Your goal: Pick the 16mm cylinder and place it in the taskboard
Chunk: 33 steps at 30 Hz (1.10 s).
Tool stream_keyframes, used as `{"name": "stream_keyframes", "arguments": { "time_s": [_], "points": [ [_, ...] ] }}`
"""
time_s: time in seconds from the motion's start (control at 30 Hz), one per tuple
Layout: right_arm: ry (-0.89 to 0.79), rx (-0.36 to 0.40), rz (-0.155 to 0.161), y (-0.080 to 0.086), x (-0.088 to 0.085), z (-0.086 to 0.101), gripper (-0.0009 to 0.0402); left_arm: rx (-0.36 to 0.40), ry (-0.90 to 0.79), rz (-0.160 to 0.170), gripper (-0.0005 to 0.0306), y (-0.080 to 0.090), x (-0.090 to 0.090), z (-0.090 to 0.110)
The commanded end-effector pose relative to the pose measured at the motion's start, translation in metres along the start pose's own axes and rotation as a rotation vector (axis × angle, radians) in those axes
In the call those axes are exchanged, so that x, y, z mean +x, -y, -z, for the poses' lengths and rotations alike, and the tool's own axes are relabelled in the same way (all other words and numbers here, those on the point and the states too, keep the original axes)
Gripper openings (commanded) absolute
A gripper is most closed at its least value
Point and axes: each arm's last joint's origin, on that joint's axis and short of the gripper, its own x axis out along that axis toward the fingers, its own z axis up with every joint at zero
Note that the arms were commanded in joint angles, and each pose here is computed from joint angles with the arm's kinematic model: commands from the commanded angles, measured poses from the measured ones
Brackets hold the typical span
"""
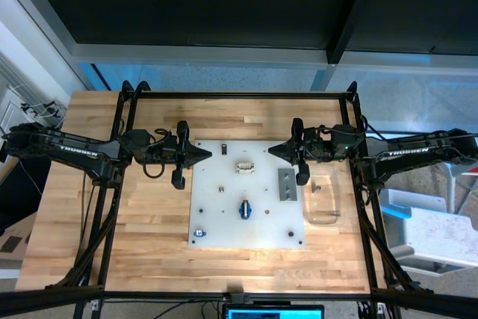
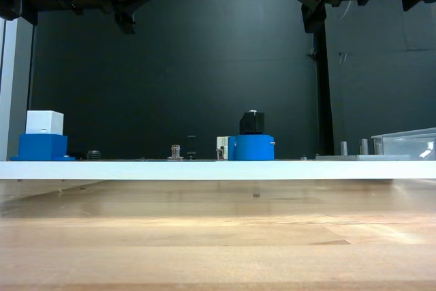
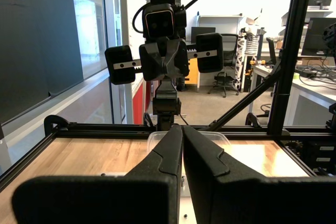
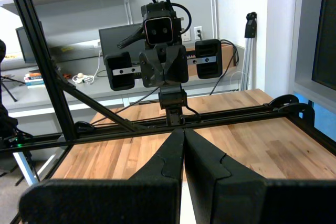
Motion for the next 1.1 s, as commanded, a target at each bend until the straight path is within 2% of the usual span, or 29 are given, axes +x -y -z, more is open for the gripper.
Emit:
{"name": "stream_keyframes", "arguments": {
  "time_s": [0.03,0.4,0.83,1.1],
  "points": [
    [-0.002,0.006,0.001,0.0,0.0,-0.002,0.0,0.0,0.0,0.0,0.0,0.0,0.0,0.0],
    [-0.302,0.0,0.046,-0.003,-0.001,-0.014,0.0,0.0,0.0,0.0,0.0,0.0,0.0,0.0],
    [-0.641,0.001,0.093,-0.006,-0.021,-0.028,0.0,0.0,0.0,0.0,0.0,0.0,0.0,0.0],
    [-0.78,0.054,0.13,-0.007,-0.032,-0.028,0.0,0.0,0.0,0.0,0.0,0.0,0.0,0.0]
  ]
}}
